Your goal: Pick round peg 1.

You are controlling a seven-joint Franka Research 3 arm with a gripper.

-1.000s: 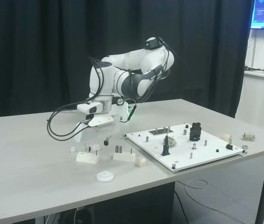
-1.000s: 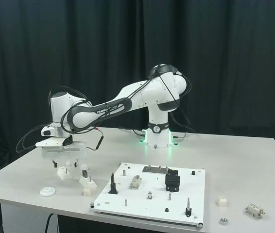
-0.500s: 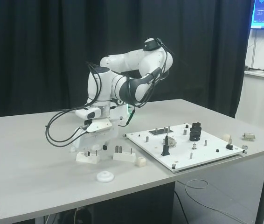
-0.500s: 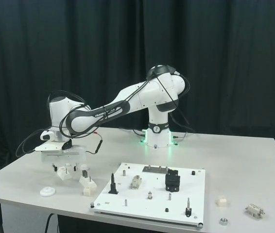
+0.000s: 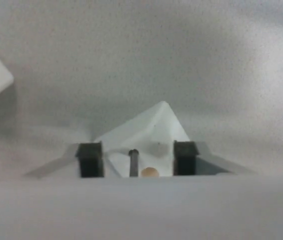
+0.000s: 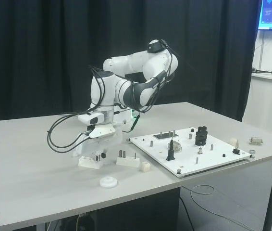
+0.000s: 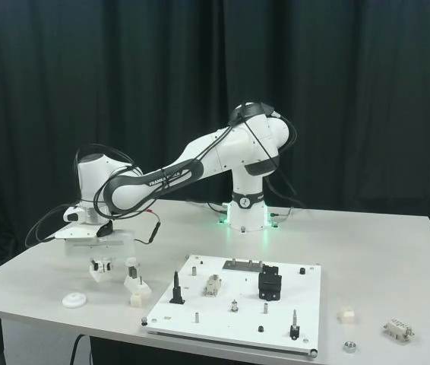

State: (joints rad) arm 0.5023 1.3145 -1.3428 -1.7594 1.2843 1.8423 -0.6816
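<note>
A second white holder [image 6: 128, 161] and a small cube [image 6: 145, 166] sit just beside the peg's block [image 6: 90, 161]. The gripper [image 5: 137, 159] has dropped lower, fingers [image 5: 90, 159] spread either side of round peg 1 [image 5: 133, 163].

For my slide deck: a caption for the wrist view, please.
Open tool straddling round peg 1, upright in its white holder block.

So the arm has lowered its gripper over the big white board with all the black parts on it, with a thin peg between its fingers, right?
Not the board. The gripper is down over a small white block on the grey table, beside the white board, as the first room view shows. The wrist view does show a thin peg standing between the open fingers.
</note>
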